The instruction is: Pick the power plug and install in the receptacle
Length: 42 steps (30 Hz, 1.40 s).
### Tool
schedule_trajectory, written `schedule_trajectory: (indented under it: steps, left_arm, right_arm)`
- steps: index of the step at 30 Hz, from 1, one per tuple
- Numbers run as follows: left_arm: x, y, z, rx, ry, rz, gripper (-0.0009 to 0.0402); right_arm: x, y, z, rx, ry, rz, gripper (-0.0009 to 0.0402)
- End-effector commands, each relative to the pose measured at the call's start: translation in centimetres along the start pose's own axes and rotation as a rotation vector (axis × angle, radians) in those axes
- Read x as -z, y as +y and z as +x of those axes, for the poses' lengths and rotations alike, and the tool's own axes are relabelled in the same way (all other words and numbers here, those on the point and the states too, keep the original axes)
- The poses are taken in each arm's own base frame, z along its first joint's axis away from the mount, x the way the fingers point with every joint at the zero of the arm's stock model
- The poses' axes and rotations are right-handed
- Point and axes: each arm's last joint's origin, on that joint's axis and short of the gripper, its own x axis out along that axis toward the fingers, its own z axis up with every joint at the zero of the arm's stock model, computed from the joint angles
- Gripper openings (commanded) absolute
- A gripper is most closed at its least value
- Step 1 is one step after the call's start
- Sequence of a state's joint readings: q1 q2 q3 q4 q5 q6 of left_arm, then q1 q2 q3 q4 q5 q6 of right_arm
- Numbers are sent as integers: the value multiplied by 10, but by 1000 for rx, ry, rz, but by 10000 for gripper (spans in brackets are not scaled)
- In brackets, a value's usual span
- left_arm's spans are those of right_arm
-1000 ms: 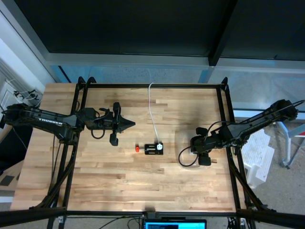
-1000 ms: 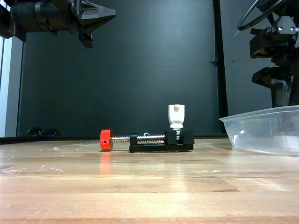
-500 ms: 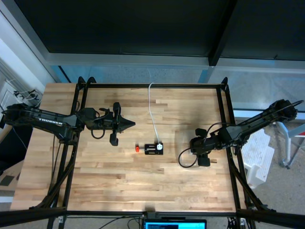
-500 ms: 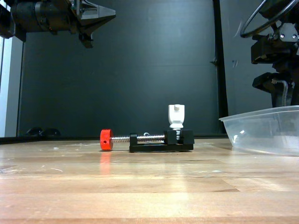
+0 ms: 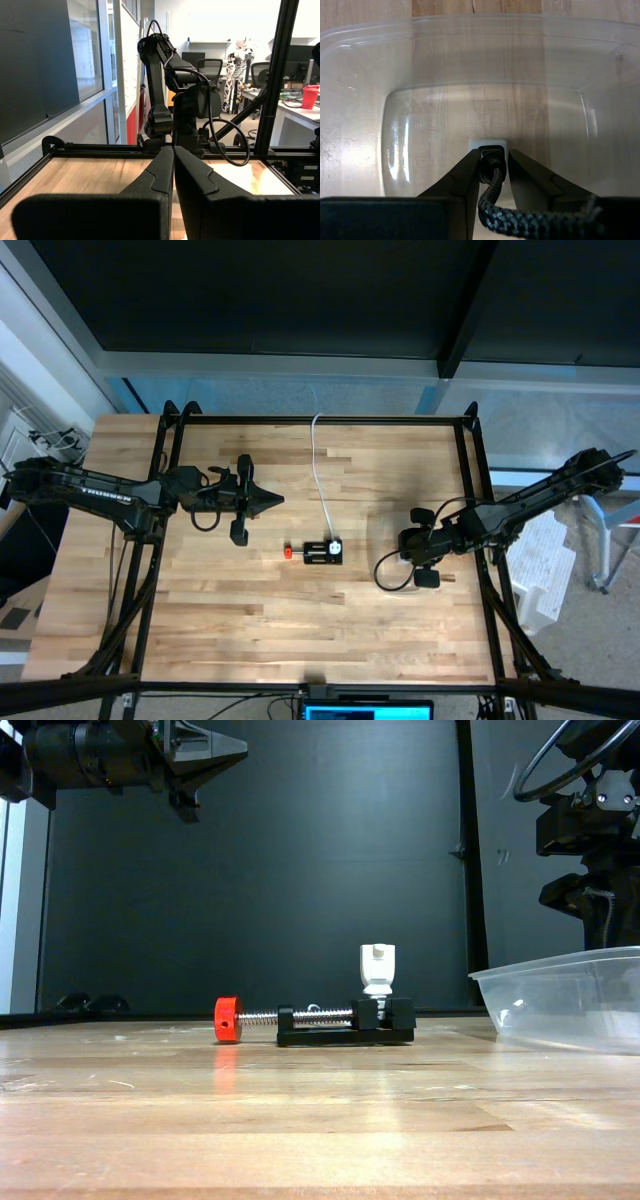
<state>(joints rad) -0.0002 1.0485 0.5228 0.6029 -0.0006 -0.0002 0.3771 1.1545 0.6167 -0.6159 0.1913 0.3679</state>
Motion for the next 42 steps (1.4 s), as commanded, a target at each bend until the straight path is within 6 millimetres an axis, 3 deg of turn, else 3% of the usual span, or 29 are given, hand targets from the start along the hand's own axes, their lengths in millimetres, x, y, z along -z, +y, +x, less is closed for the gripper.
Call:
schedule_trajectory:
  steps: [1, 10, 42]
  left_arm:
    - [0, 0, 0, 0, 0, 0, 0]
    - [0, 0, 0, 0, 0, 0, 0]
    - [0, 0, 0, 0, 0, 0, 0]
  right_arm:
    - [0, 0, 0, -1, -1, -2, 56]
    - [0, 1, 0, -3, 0, -4, -2]
    - [-11, 2, -24, -22, -42, -10, 4]
